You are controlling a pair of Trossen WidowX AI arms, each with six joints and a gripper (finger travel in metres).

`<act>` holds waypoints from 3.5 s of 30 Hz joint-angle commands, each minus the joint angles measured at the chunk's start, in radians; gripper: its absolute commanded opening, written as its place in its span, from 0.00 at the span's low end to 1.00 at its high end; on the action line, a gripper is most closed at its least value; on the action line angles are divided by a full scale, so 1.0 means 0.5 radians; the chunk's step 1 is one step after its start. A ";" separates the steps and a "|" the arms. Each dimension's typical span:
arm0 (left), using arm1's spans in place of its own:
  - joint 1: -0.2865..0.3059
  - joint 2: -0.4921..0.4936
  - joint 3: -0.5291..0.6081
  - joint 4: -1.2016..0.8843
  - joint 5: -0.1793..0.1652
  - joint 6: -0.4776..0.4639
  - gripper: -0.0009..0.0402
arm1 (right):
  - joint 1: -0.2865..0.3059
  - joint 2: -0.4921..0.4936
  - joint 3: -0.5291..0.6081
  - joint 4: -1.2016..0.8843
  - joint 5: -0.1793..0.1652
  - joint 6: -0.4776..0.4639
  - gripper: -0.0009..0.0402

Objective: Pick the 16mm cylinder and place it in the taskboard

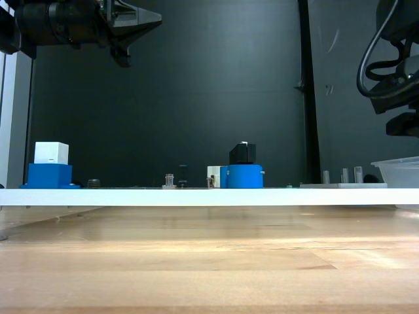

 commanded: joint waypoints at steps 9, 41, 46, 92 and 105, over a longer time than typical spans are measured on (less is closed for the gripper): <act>0.000 0.000 0.001 0.000 0.001 0.001 0.02 | -0.002 -0.019 0.204 -0.204 -0.021 -0.053 0.05; 0.001 0.000 0.001 0.000 0.002 0.001 0.02 | -0.092 -0.017 0.627 -0.595 -0.002 -0.157 0.05; 0.000 0.000 0.001 0.000 0.001 0.001 0.02 | -0.140 0.004 0.627 -0.523 -0.002 -0.188 0.05; 0.000 0.000 0.001 0.000 0.001 0.001 0.02 | -0.289 0.791 1.199 -0.404 0.000 -0.549 0.05; 0.000 0.000 0.001 0.000 0.001 0.001 0.02 | -0.321 0.948 1.342 -0.378 -0.014 -0.631 0.05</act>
